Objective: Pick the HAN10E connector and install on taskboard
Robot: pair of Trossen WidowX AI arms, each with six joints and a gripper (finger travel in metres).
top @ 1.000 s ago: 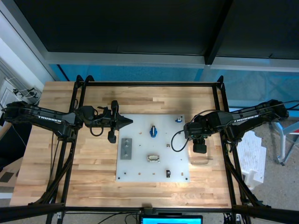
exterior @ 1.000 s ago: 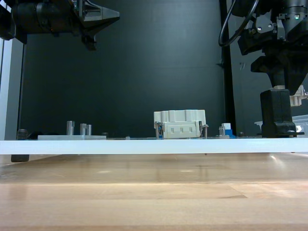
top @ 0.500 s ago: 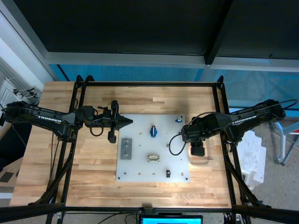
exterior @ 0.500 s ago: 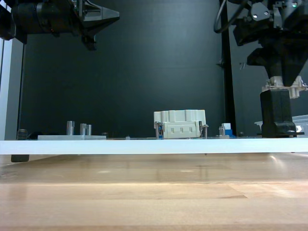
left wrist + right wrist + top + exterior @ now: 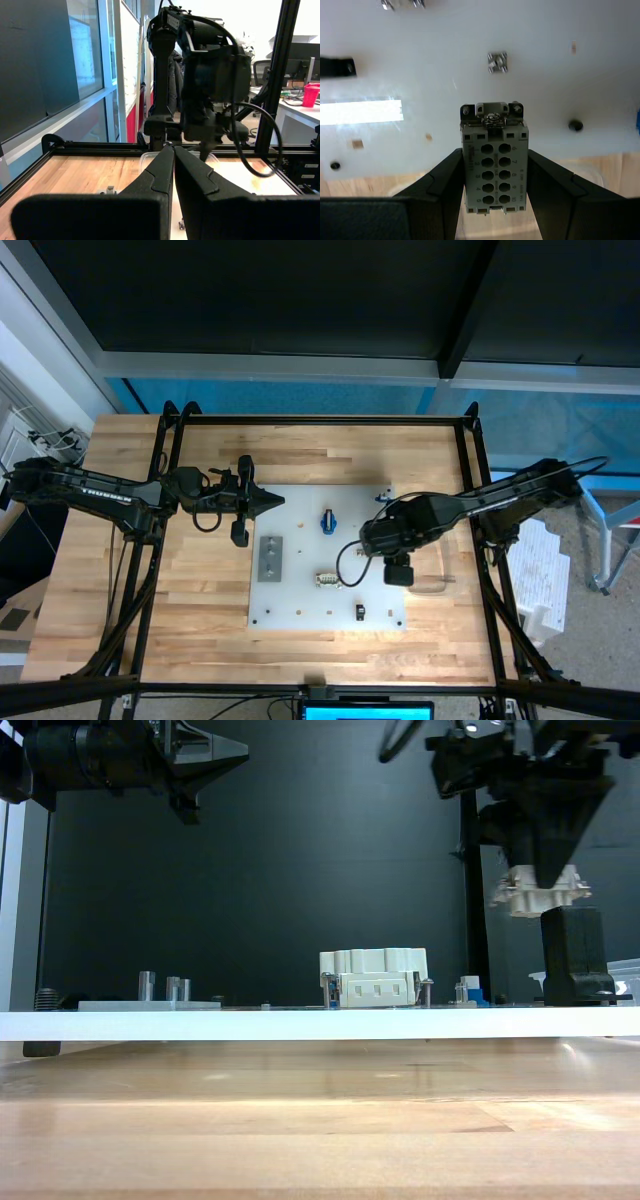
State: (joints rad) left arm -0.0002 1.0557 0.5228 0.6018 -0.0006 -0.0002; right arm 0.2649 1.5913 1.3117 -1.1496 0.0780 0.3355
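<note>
The HAN10E connector [image 5: 494, 160], a pale grey block with two rows of round holes, is clamped between the fingers [image 5: 445, 182] of my right gripper [image 5: 494, 152]. In the low view the connector [image 5: 535, 892] hangs from the right gripper [image 5: 537, 880] above the black block [image 5: 575, 955]. From above, the right gripper [image 5: 398, 571] is over the right part of the white taskboard [image 5: 300, 605], right of the beige socket [image 5: 328, 581]. My left gripper [image 5: 275, 500] is shut on nothing at the board's far left corner, high above it [image 5: 235, 758].
On the board stand a grey metal block [image 5: 270, 558], a blue part [image 5: 328, 523] and a small black block [image 5: 360, 612]. A clear plastic tray [image 5: 445, 582] lies just right of the board. Black frame rails border the wooden table.
My right gripper has carried the connector left and upward, from over the clear tray to above the taskboard's right part. The left arm has not moved.
</note>
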